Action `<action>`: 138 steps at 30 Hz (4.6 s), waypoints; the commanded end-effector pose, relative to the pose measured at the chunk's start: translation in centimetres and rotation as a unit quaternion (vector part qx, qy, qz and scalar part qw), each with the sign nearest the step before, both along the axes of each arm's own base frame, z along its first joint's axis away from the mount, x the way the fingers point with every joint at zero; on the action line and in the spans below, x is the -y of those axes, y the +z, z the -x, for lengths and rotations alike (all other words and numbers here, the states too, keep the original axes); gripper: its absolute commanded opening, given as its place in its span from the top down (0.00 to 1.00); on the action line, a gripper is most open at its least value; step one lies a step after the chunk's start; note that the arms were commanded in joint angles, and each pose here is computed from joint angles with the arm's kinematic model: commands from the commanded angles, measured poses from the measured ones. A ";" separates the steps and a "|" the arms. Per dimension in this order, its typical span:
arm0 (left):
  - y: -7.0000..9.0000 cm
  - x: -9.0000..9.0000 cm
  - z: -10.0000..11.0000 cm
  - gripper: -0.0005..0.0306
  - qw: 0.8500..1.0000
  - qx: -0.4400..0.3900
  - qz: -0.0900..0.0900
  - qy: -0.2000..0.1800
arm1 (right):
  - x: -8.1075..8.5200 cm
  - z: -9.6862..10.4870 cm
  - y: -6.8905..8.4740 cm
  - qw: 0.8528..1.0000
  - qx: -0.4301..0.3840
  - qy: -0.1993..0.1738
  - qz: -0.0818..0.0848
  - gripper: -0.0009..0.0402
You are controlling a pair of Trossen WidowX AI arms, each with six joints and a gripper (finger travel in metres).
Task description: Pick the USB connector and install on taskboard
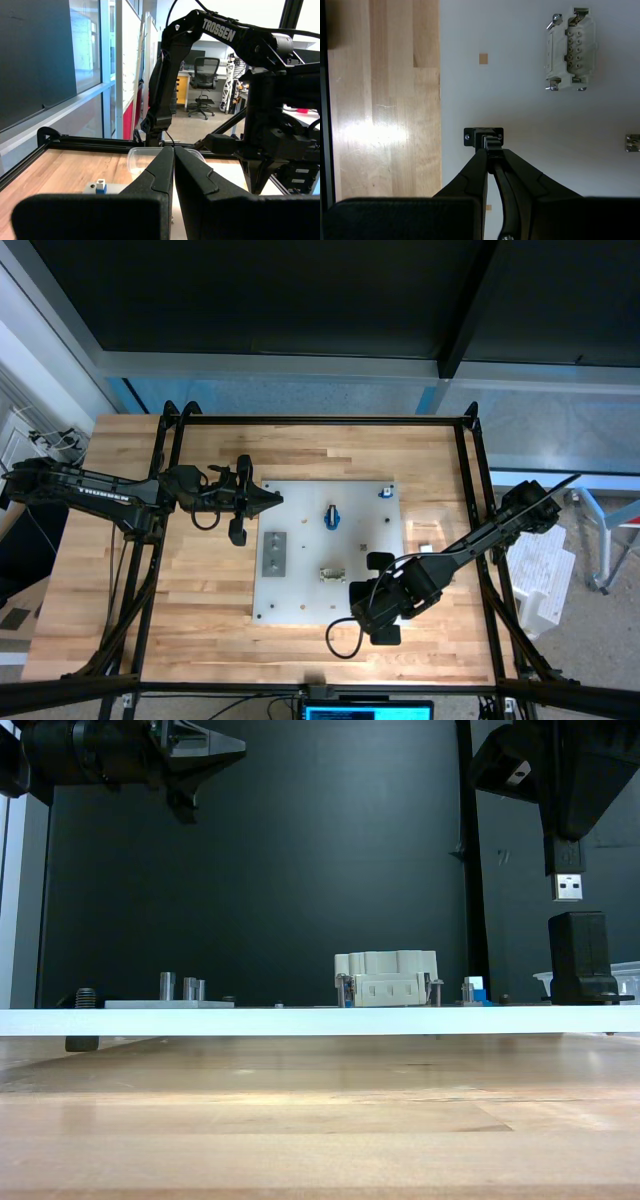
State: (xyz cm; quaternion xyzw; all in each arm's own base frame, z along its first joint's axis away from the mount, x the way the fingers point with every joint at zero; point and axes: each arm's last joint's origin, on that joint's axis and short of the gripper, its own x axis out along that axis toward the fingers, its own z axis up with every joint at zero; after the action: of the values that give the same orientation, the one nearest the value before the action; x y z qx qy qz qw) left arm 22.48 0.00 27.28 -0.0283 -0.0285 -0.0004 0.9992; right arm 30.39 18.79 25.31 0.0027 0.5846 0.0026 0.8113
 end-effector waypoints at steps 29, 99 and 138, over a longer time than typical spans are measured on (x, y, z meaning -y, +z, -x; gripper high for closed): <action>0.0 0.0 0.0 0.98 1.000 0.000 0.000 0.000 | -0.2 -0.2 -0.9 1.000 -0.009 0.002 0.005 0.98; 0.0 0.0 0.0 0.98 1.000 0.000 0.000 0.000 | 0.2 1.0 0.4 1.000 0.015 -0.005 -0.024 0.47; 0.0 0.0 0.0 0.98 1.000 0.000 0.000 0.000 | 5.8 4.4 5.7 0.996 0.082 -0.018 -0.020 0.47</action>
State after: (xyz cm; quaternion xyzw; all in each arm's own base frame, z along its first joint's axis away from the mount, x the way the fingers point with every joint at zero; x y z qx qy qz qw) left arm 22.48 0.00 27.28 -0.0281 -0.0285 -0.0004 0.9992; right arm 26.11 13.49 30.99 0.0269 0.5207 0.0065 0.8533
